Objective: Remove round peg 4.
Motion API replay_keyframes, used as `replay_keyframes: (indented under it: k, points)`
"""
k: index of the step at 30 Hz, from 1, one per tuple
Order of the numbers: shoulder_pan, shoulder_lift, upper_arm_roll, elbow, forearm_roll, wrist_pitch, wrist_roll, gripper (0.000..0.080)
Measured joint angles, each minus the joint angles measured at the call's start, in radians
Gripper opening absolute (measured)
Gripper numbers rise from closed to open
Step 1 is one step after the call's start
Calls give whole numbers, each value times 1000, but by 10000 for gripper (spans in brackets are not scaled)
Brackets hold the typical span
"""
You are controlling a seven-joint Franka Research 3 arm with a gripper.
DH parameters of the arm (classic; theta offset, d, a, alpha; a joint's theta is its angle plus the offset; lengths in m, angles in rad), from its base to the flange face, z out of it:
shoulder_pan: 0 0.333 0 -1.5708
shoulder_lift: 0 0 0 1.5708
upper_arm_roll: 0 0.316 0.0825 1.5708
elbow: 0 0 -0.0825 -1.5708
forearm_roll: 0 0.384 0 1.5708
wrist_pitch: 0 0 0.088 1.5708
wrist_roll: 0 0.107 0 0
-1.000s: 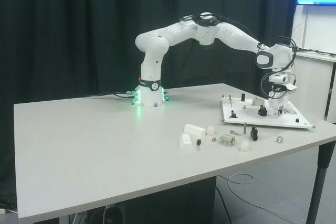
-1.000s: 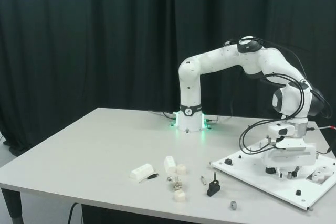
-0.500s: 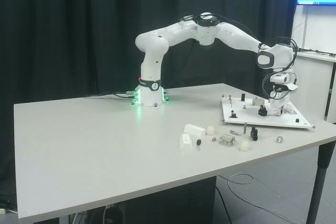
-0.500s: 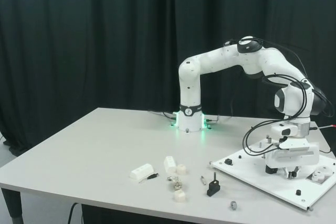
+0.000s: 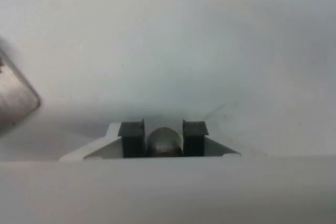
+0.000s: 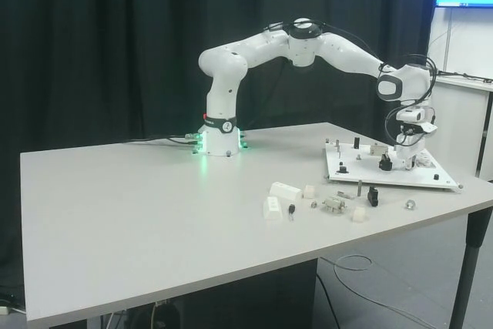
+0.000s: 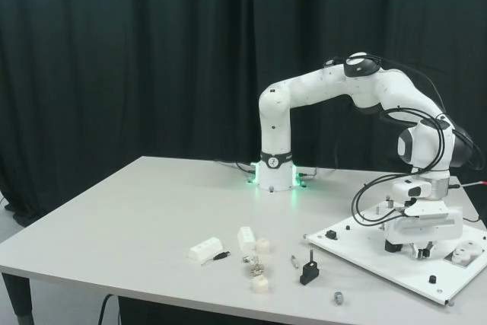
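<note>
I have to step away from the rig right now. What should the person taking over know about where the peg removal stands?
Gripper: fingers closed on either side of a round grey peg, seen in the wrist view.
Position: the gripper is low over the white board at the table's edge, far from the arm's base.
Loose parts: several small white and black pieces lie on the table beside the board.
Done: the peg is gripped.
Left: whether the peg is clear of its hole cannot be told; lift it straight up, then set it down off the board.
</note>
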Motion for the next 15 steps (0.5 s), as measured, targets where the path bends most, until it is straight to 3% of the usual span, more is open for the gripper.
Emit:
replay_keyframes:
  k: [15]
  points:
    - [-1,-2,-1,4,-7,-6,3,150]
